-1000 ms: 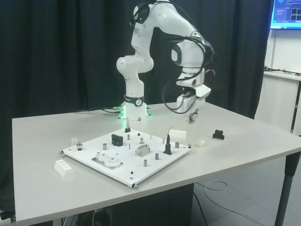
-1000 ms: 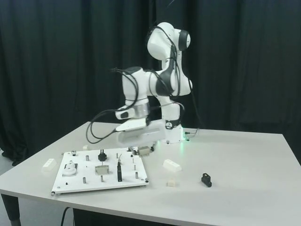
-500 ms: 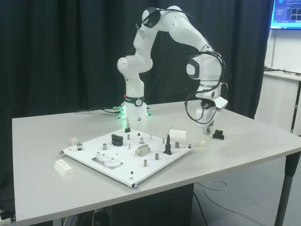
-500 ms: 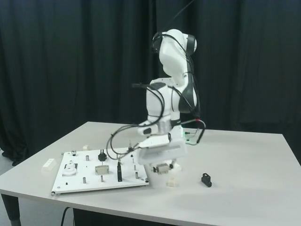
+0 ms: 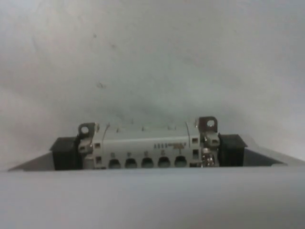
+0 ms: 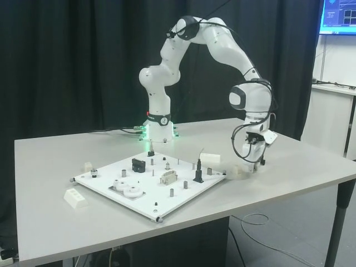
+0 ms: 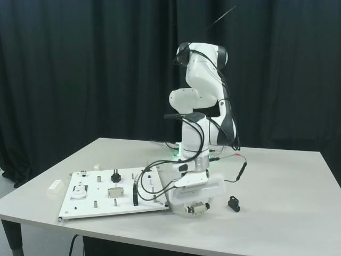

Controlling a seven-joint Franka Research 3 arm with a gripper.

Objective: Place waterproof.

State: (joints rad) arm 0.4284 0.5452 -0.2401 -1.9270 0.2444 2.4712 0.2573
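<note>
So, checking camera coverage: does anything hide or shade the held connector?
Wrist view: a pale band hides the connector's lower edge, and the fingers flank it. Second room view: it shows under the gripper, with a faint shadow on the table below.

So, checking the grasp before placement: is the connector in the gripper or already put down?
In the gripper: the white waterproof connector sits clamped between its black fingers.

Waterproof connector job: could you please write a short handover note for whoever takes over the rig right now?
Gripper: shut on the waterproof connector, which is clamped between both fingers.
Where: low over the grey table, off the white board, near the small black part. Contact with the table cannot be told.
Done: connector in hand.
Left: set it down, release, retract.
</note>
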